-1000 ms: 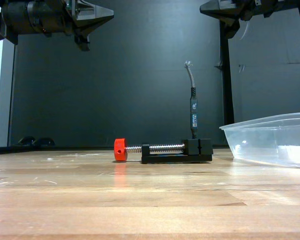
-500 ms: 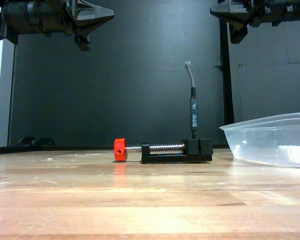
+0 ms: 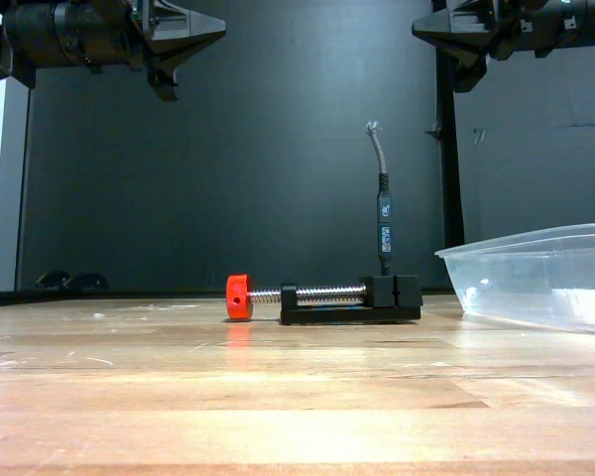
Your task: Pick the usb-c connector and install on the hub
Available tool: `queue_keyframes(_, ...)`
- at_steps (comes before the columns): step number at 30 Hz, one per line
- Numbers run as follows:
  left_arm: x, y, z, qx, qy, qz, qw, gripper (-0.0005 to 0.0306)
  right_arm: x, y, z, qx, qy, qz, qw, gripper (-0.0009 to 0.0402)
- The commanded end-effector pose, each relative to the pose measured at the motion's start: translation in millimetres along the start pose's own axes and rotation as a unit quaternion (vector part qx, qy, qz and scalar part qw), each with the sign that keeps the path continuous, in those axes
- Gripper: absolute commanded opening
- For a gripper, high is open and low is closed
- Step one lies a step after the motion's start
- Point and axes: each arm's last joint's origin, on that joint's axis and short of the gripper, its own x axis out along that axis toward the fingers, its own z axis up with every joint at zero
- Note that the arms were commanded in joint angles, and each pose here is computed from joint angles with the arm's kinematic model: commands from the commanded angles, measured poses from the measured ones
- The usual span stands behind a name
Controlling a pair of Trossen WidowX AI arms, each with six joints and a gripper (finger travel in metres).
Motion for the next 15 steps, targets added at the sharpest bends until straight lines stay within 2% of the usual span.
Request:
queue_keyframes(1,0.0,0.1,0.0,0.000,0.000,0.000,1.000,0.0000,3.5,0.0,-0.6,0.000,-0.003,-0.002,1.000,0.0000)
queue_keyframes(15,0.0,0.1,0.0,0.000,0.000,0.000,1.000,0.0000,4.4,-0.1,-5.8,-0.001,0.004,-0.005,1.000,0.0000)
